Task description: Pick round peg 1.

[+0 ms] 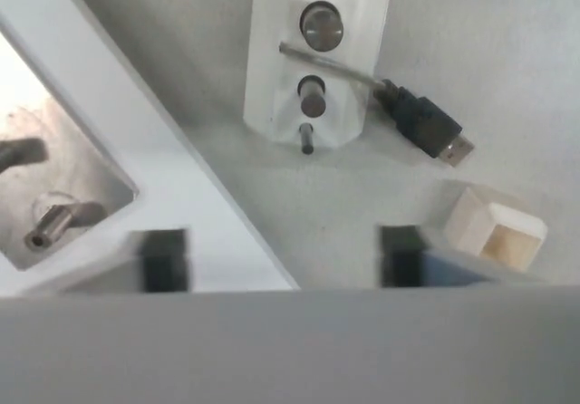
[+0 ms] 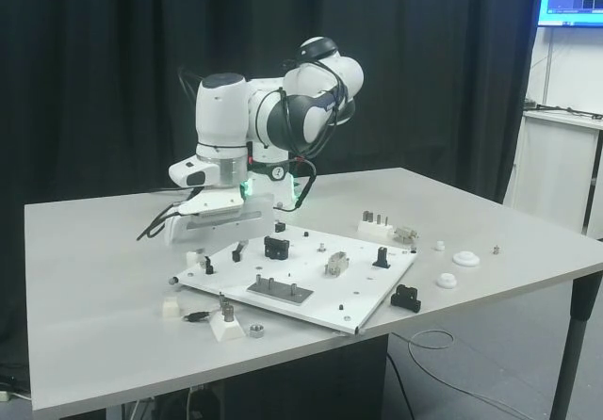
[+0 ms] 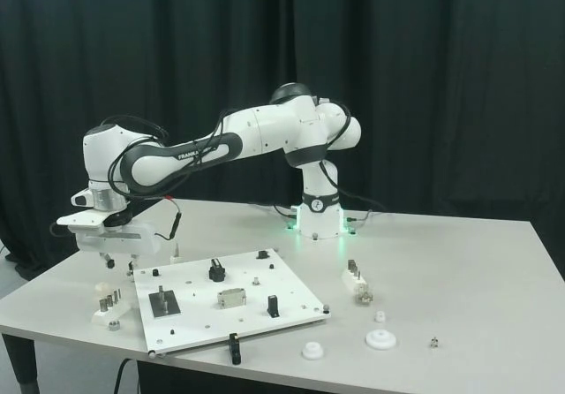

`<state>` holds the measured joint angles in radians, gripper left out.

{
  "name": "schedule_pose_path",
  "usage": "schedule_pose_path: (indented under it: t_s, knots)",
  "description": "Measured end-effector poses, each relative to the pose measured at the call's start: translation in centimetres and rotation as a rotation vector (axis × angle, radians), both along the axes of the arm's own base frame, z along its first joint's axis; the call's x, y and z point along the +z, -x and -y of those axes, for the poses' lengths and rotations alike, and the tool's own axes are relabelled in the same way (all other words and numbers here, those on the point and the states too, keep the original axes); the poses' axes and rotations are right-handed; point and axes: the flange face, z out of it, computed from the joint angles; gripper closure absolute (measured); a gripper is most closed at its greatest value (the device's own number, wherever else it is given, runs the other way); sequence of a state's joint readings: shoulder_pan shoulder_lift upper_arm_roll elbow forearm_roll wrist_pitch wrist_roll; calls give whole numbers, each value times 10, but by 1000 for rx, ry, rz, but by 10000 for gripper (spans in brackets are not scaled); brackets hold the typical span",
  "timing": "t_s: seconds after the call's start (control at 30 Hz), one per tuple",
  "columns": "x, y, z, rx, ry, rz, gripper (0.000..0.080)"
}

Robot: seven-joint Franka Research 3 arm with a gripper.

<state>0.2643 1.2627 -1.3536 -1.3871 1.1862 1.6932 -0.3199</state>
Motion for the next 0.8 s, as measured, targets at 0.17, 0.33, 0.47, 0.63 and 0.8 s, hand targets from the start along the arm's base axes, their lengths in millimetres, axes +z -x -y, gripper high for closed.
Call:
schedule_pose_path:
  t_s: [0.17,0.33,0.47,0.63,0.8]
  knots:
    - [1,0,0,0,-3,-2,241]
    - [1,-1,-1,3,-5,-3,49]
    - [2,-3,-2,8,-6,-3,11]
    - [2,-5,-3,16,-4,-5,11]
    - [2,-6,-4,42,1,-12,5]
